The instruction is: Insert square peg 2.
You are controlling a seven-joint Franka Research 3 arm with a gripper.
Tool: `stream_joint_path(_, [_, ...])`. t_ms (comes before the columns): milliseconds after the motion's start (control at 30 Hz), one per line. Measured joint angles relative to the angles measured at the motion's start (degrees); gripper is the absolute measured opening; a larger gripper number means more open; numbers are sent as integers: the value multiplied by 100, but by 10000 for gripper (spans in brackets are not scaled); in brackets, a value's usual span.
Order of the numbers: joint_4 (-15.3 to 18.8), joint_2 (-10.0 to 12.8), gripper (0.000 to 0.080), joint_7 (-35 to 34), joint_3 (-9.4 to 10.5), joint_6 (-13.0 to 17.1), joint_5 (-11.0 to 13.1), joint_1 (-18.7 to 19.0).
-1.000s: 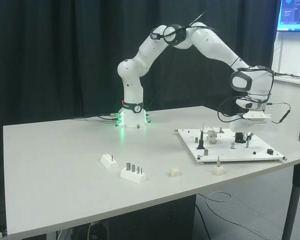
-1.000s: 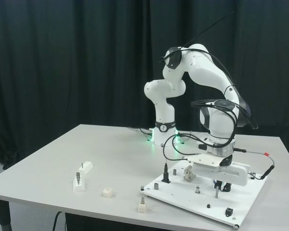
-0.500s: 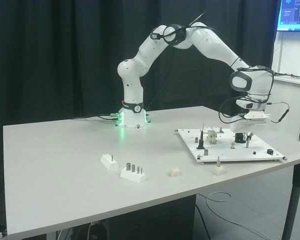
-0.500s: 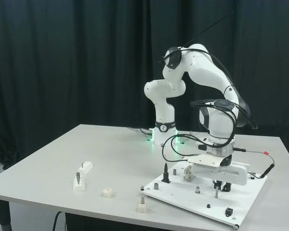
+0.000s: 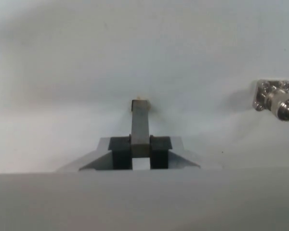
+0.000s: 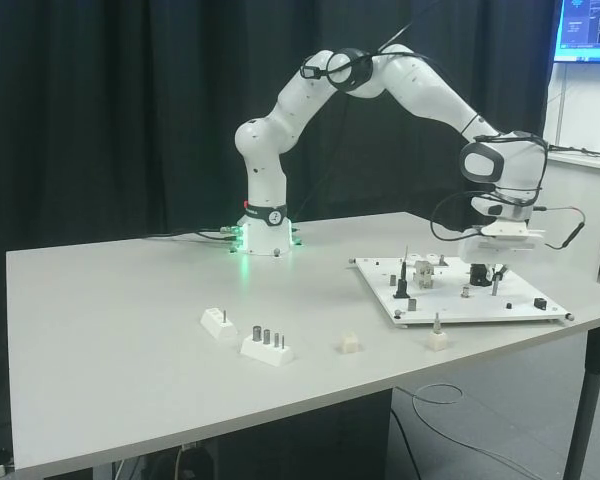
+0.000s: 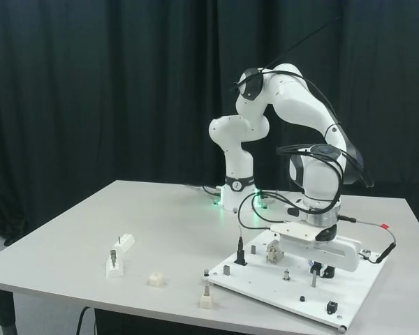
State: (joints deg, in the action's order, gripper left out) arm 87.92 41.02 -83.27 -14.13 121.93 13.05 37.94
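Observation:
In the wrist view my gripper is shut on a grey square peg, clamped between two black pads. The peg's far end touches the white board, or sits just above it. The first room view shows the gripper low over the white board at the table's right end. From the second room view, the gripper hangs under the white hand, just over the board. The peg itself is hidden by the hand in both room views.
A metal connector is bolted to the board near the peg. Other small posts and a fixture block stand on the board. Left of the board on the grey table are two white peg holders, a small block and another block.
The hand has turned and shifted slightly over the board and its cable has swung with it. The gripper remains low over the board.

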Motion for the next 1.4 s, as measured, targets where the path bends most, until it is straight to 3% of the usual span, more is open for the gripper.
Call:
stream_joint_path(800, [4,3,75,-985,2,42,0,9])
stream_joint_path(1400, [7,2,75,-640,5,35,0,14])
